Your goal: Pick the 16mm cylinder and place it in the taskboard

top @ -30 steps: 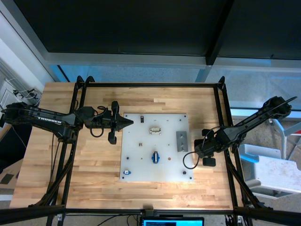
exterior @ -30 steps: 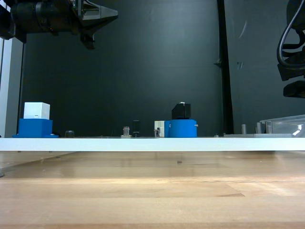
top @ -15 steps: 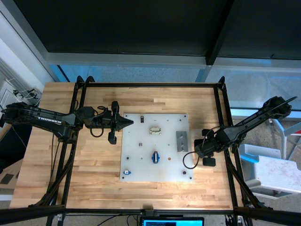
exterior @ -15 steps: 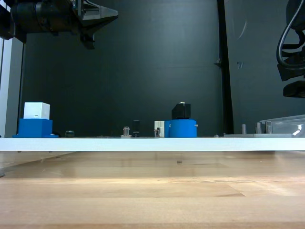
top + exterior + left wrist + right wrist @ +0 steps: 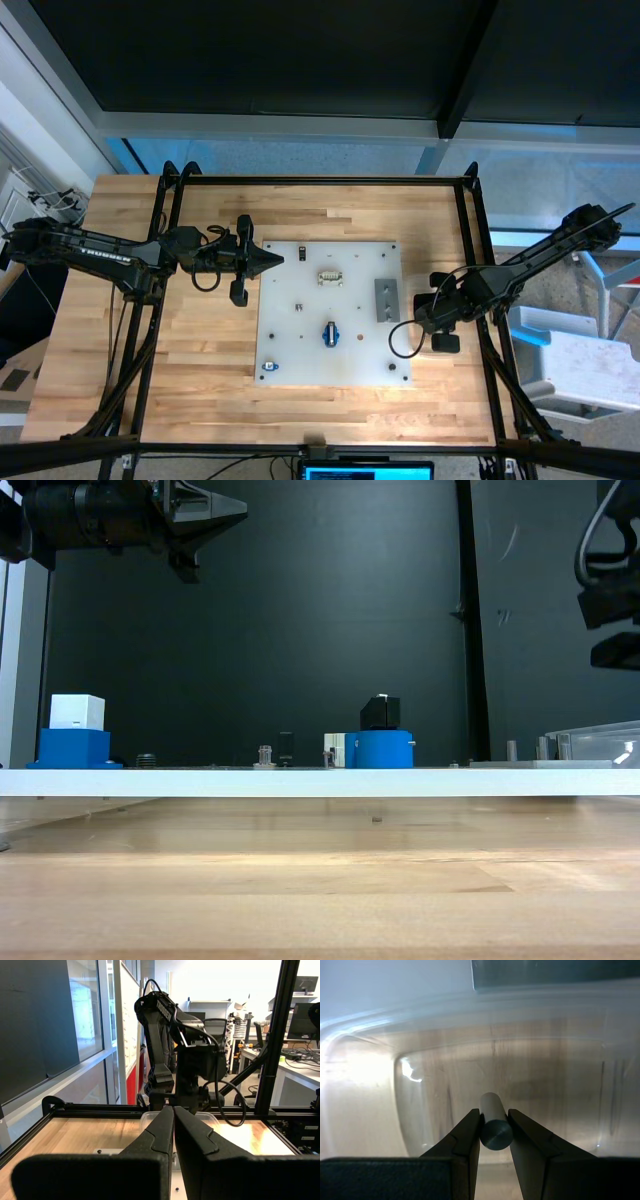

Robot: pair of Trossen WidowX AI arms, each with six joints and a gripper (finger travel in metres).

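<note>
My right gripper [image 5: 494,1119] grips the cylinder [image 5: 496,1133]; both fingers are closed onto its sides, and its flat end faces the wrist camera; behind it is the bottom of the clear tray [image 5: 420,1110]. In the high view this gripper hangs just beside the right edge of the taskboard [image 5: 300,345], off the board. My left gripper [image 5: 262,258] hovers at the board's far left edge, high above it in the low view; its fingers are pressed together and hold nothing.
</note>
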